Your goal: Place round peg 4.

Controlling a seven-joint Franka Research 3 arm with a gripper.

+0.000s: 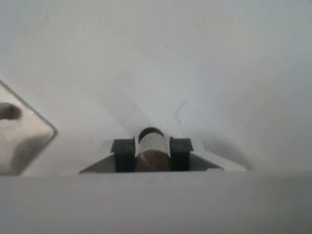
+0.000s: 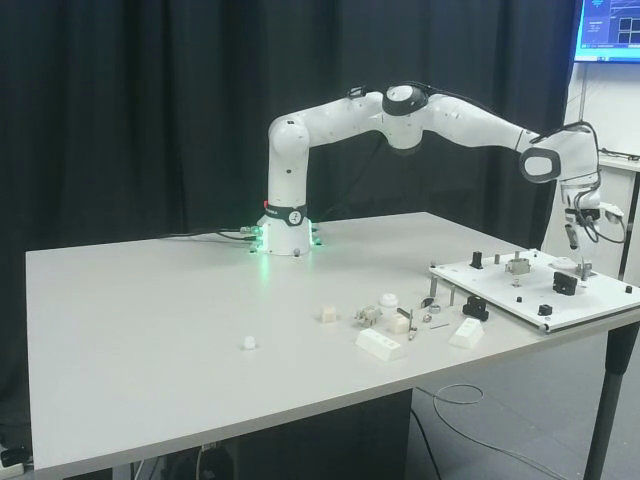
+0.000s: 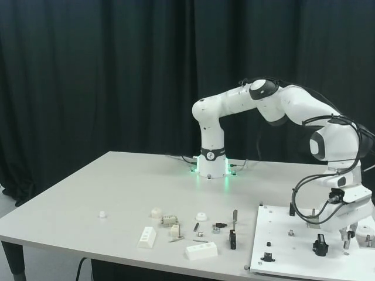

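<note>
In the wrist view my gripper (image 1: 151,152) is shut on a short round peg (image 1: 151,140), which stands upright between the two black fingers (image 1: 124,152). Under it lies the bare white surface of the assembly board (image 1: 209,73). In the first room view the gripper (image 2: 572,240) hangs low over the far right part of the white board (image 2: 500,288), at the table's right end. The second room view shows the gripper (image 3: 350,233) just above the board (image 3: 287,257) near its right edge.
A grey metal block (image 1: 22,134) with a hole sits on the board close to the gripper. Black fixtures (image 2: 565,284) and small posts stand on the board. Loose white blocks (image 2: 380,345) and small parts (image 2: 400,315) lie on the grey table (image 2: 150,300) beside it.
</note>
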